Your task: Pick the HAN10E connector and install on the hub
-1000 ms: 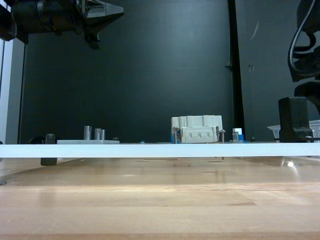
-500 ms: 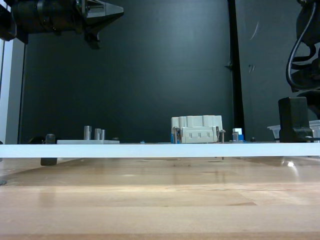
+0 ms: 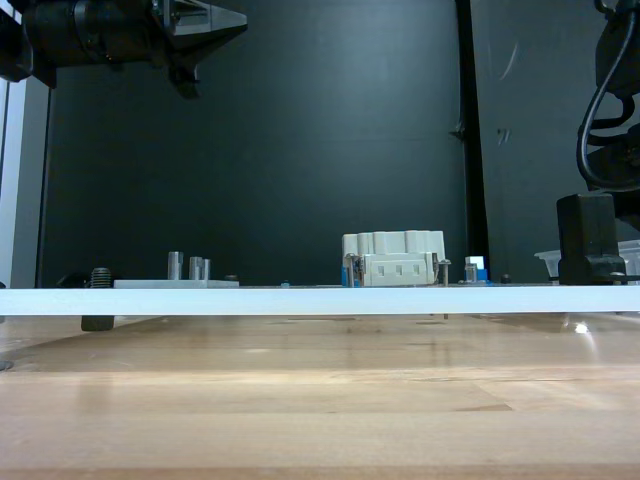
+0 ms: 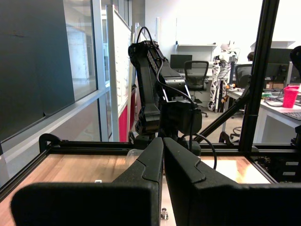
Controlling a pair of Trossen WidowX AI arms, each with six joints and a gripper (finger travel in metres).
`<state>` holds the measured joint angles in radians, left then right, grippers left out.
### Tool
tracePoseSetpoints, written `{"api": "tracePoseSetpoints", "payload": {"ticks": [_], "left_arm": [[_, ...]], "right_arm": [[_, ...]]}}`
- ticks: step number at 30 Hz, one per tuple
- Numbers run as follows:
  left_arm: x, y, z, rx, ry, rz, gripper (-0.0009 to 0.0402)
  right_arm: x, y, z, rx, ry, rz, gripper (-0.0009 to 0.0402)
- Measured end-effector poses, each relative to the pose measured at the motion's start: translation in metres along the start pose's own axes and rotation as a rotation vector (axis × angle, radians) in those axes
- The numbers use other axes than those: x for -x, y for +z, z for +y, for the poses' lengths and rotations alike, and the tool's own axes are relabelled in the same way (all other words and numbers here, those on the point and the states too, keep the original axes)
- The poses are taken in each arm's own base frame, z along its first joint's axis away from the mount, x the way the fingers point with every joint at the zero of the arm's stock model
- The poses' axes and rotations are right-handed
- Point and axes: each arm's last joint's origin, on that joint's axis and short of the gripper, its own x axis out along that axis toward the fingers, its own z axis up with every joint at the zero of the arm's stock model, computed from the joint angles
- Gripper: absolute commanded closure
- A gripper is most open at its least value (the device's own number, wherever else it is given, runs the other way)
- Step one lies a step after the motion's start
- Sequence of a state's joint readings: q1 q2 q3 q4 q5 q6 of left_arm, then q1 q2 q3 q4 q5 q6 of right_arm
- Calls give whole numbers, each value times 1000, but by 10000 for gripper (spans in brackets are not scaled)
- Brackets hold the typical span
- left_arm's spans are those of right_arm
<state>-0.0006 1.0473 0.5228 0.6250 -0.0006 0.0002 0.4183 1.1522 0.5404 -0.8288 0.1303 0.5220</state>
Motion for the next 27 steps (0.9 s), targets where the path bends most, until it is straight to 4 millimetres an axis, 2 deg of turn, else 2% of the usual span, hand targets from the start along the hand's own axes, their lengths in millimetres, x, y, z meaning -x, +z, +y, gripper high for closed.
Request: {"api": "tracePoseSetpoints", "payload": {"ticks": [10,14,17,27], "left_arm": [[0,0,0,0,1,0,393],[0,0,0,0,0,0,393],[0,0,0,0,0,0,393],[0,0,0,0,0,0,393]], "right_arm": [[1,0,0,-5,-2,-8,359],[11,5,1,-7,4,-21,384],[26,11,2,-7,3,-19,395],[68,31,7,3,18,-46,383]]}}
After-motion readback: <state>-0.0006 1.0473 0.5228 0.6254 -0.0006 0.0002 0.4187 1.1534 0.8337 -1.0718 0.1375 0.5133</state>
